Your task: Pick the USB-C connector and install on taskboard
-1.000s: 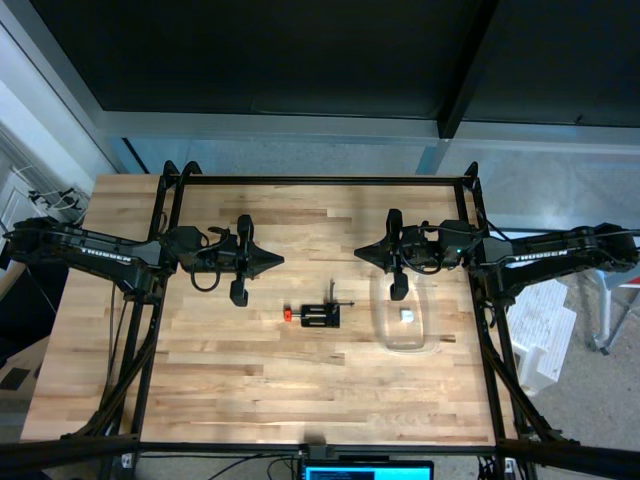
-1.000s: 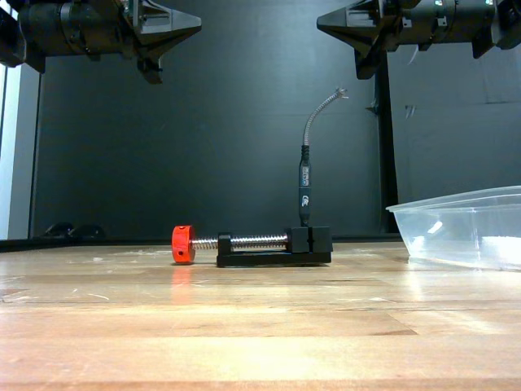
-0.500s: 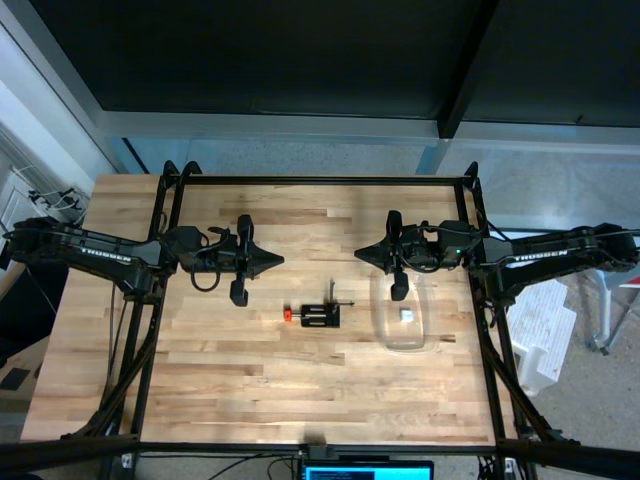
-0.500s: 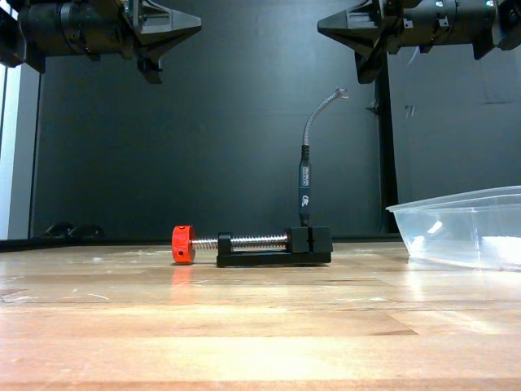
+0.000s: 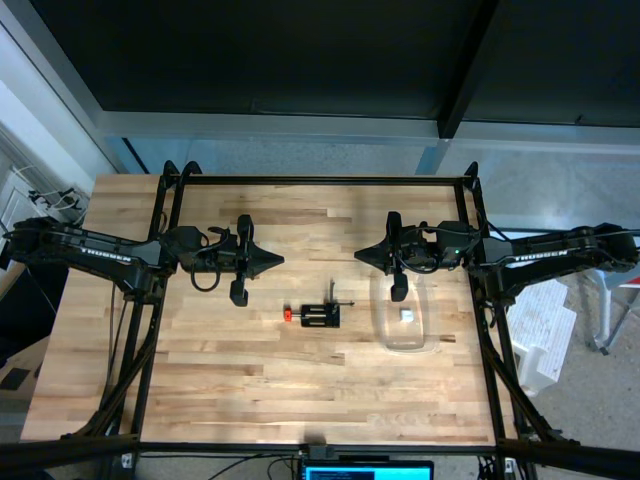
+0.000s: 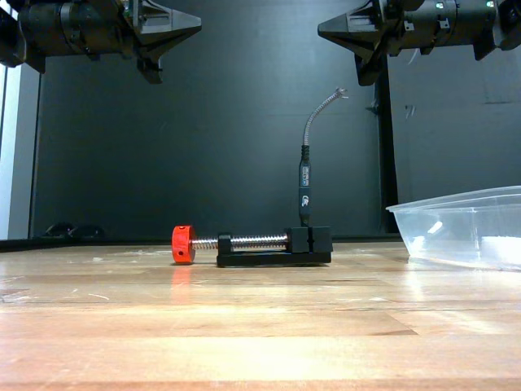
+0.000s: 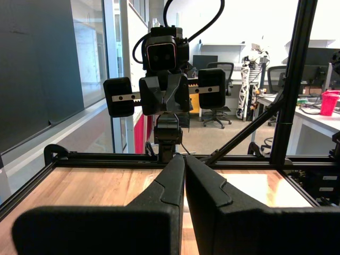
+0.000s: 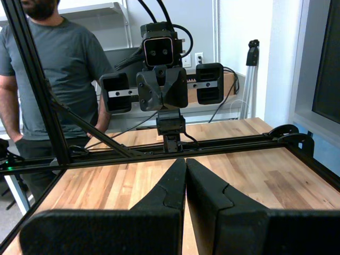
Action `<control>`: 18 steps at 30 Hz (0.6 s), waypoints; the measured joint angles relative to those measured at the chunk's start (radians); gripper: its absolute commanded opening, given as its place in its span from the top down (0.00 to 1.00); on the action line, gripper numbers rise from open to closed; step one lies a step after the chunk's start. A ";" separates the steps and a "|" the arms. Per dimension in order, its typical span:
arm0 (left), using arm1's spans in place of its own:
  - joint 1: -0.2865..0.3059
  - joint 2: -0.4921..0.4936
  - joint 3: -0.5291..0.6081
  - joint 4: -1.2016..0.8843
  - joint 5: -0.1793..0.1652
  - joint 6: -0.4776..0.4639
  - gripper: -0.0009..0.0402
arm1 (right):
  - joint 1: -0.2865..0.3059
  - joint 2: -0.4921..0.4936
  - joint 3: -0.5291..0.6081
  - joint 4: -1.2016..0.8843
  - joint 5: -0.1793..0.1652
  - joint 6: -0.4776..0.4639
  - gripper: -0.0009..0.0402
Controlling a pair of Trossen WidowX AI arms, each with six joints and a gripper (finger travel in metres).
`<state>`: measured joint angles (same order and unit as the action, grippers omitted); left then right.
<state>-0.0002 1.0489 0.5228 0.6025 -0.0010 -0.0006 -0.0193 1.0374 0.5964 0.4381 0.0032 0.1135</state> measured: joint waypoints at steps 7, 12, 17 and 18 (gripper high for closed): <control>0.000 0.000 0.000 0.000 0.000 0.000 0.98 | 0.002 0.000 0.000 0.024 -0.006 -0.017 0.98; 0.000 0.000 0.000 0.000 0.000 0.000 0.98 | 0.003 0.000 0.000 0.042 -0.005 -0.018 0.98; 0.000 0.000 0.000 0.000 0.000 0.000 0.98 | 0.006 0.000 -0.003 0.056 -0.005 -0.018 0.98; 0.000 0.000 0.000 0.000 0.000 0.000 0.98 | 0.006 0.000 -0.005 0.057 -0.005 -0.018 0.98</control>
<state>-0.0002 1.0489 0.5228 0.6025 -0.0010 -0.0006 -0.0135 1.0378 0.5919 0.4953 -0.0017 0.0956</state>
